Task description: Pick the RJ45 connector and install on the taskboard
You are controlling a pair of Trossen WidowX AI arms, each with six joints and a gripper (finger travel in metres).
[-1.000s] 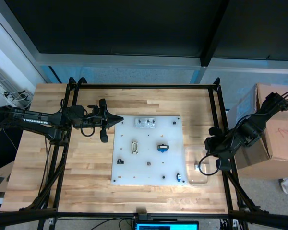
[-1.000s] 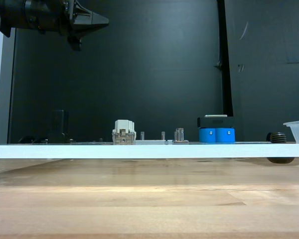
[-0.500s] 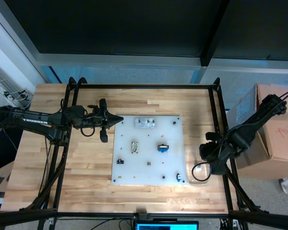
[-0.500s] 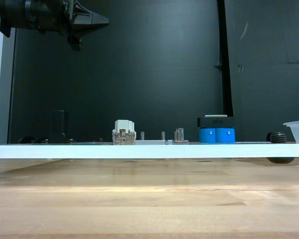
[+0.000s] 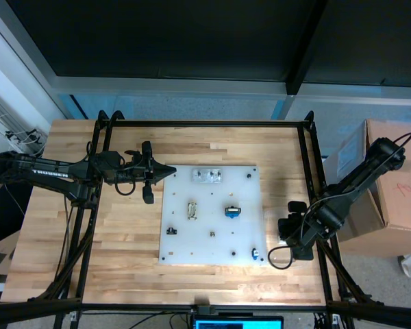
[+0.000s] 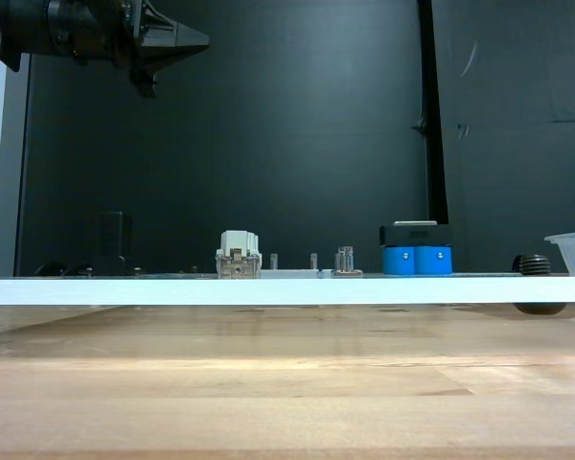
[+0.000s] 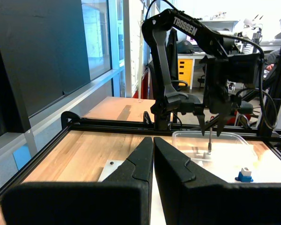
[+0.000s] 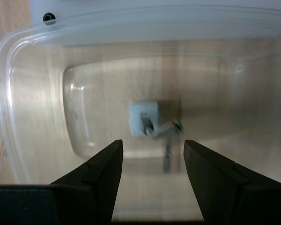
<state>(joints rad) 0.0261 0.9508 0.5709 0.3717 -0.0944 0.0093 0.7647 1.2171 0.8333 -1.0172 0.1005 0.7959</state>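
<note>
The RJ45 connector, a small pale block with a short wire tail, lies free on the floor of a clear plastic tray. My right gripper hovers over it, open, with a dark finger on either side and nothing between them. In the high view the right gripper hangs over the tray just right of the white taskboard. My left gripper is shut, held high at the board's far left corner; in the left wrist view its jaws are pressed together.
The board carries a grey connector block, a blue-and-black block and a small blue part at its near right corner. A black frame rings the table. A cardboard box stands to the right.
The right arm has swung toward the board and the near edge, coming down over the tray. The left arm has not moved.
</note>
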